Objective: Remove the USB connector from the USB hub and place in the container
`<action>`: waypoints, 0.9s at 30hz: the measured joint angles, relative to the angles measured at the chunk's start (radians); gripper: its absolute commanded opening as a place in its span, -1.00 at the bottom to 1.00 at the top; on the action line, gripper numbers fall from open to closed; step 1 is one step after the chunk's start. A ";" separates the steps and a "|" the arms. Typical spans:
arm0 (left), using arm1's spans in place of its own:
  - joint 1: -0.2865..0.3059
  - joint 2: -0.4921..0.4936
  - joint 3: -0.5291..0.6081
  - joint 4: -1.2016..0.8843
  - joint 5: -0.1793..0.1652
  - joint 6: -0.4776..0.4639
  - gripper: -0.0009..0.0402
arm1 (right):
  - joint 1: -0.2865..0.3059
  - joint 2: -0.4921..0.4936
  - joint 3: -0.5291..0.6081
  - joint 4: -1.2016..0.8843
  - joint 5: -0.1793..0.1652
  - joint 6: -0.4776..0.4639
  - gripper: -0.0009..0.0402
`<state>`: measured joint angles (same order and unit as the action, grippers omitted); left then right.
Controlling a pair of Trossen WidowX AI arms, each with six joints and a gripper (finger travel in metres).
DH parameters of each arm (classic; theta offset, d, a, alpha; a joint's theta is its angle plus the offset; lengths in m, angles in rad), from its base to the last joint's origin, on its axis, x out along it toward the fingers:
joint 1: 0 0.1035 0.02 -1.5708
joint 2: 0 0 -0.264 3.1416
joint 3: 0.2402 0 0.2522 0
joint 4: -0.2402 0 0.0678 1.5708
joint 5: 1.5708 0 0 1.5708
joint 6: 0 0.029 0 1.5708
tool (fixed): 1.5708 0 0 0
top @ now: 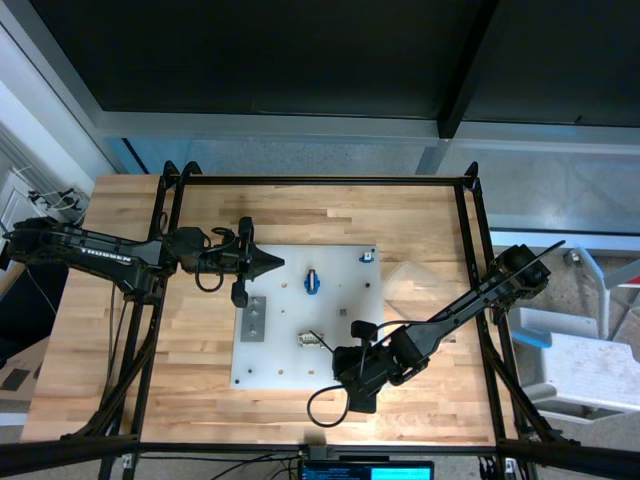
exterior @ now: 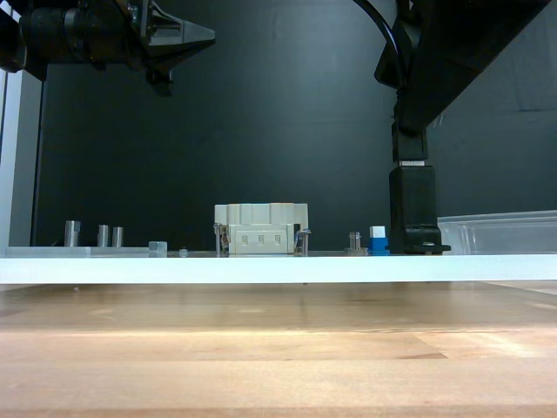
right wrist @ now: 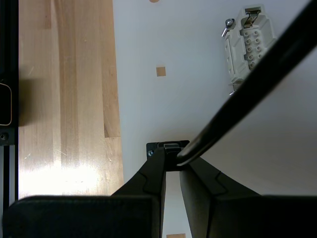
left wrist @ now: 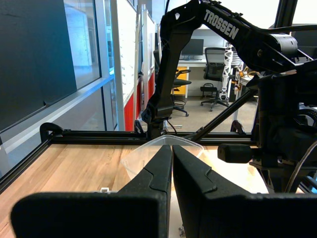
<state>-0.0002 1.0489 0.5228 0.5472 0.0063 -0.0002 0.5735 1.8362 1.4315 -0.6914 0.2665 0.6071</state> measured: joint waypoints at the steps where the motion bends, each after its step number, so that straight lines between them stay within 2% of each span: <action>1: 0.000 0.000 0.000 0.000 0.000 0.000 -0.95 | 0.000 0.000 0.000 0.000 0.000 -0.004 -0.96; 7: 0.000 0.000 0.000 0.000 0.000 0.000 -0.95 | -0.001 0.000 0.006 -0.006 -0.007 -0.027 -0.96; 17: 0.000 0.000 0.000 0.000 0.000 0.000 -0.95 | -0.025 0.062 0.149 -0.163 -0.027 -0.088 -0.96; 19: 0.000 0.000 0.000 0.000 0.000 0.000 -0.95 | -0.029 0.072 0.154 -0.161 -0.042 -0.094 -0.96; 27: 0.000 0.000 0.000 0.000 0.000 0.000 -0.95 | -0.030 0.073 0.154 -0.158 -0.039 -0.096 -0.96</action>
<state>-0.0002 1.0489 0.5224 0.5468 0.0063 -0.0002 0.5434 1.9095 1.5860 -0.8494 0.2279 0.5114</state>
